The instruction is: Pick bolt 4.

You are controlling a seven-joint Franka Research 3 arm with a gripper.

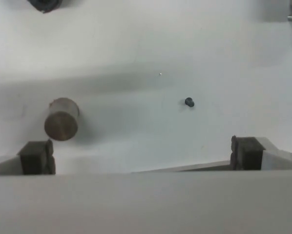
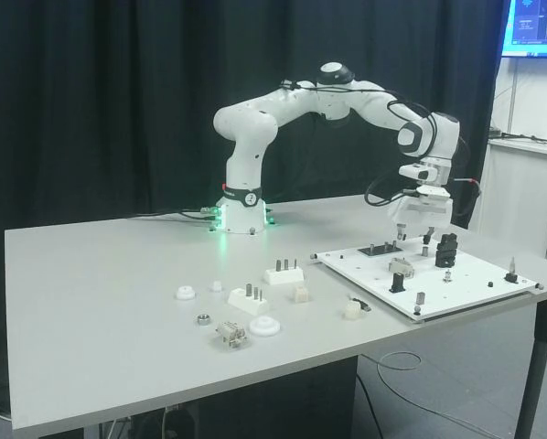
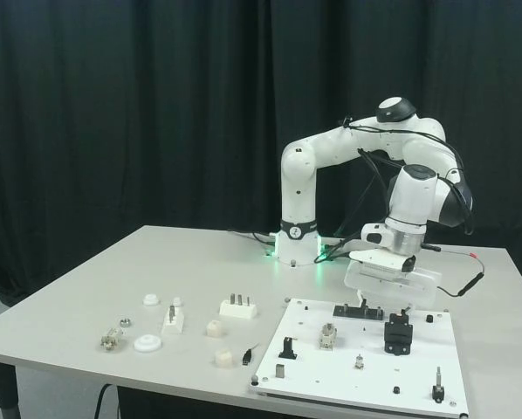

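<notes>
in the wrist view the gripper (image 1: 141, 155) is spread wide with nothing between its black pads (image 1: 36, 157), and an upright grey bolt (image 1: 61, 119) (bolt 4, i'd judge) stands on the white board (image 1: 151, 44) just beside one pad, not between the two; a small black screw head (image 1: 189, 102) lies apart from it. in the first room view the gripper (image 2: 418, 236) hovers low over the far side of the board (image 2: 479, 285), near a black block (image 2: 446, 250). in the second room view it (image 3: 381, 307) hangs just above the board (image 3: 331, 371). so the approach looks done; centring over the bolt, closing and lifting are all left
</notes>
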